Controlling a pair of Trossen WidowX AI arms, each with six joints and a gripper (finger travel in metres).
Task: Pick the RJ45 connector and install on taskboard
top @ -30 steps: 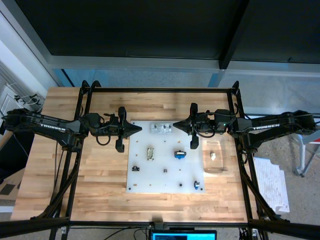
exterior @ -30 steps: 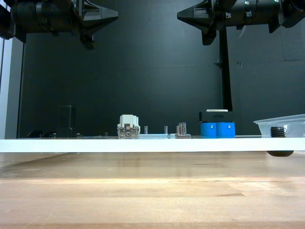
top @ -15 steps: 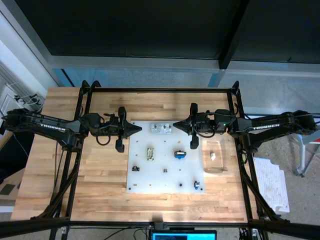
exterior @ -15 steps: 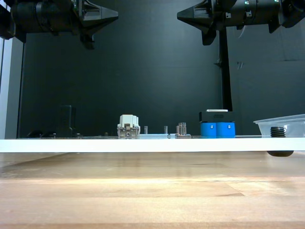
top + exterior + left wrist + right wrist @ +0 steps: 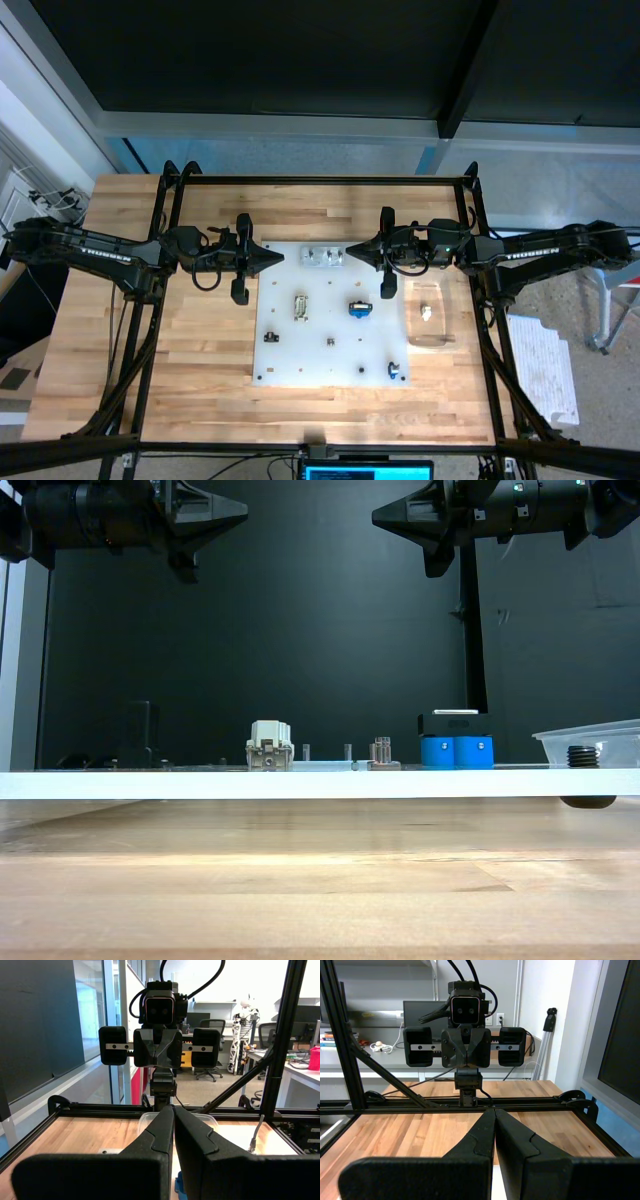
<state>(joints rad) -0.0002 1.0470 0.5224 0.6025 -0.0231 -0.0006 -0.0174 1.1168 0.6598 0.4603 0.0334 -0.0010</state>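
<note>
Saw left gripper and right gripper pinched together, raised above the white board's far corners — connector cable upright toward its near right corner, well apart.

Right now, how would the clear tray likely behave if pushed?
The tray probably slides easily, given thin clear walls. The white block inside might shift. Both shut, the left gripper and right gripper hang high above the board.

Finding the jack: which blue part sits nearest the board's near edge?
The blue jack, near right corner; the other blue part sits centrally. Left gripper and right gripper hover by the far edge.
</note>
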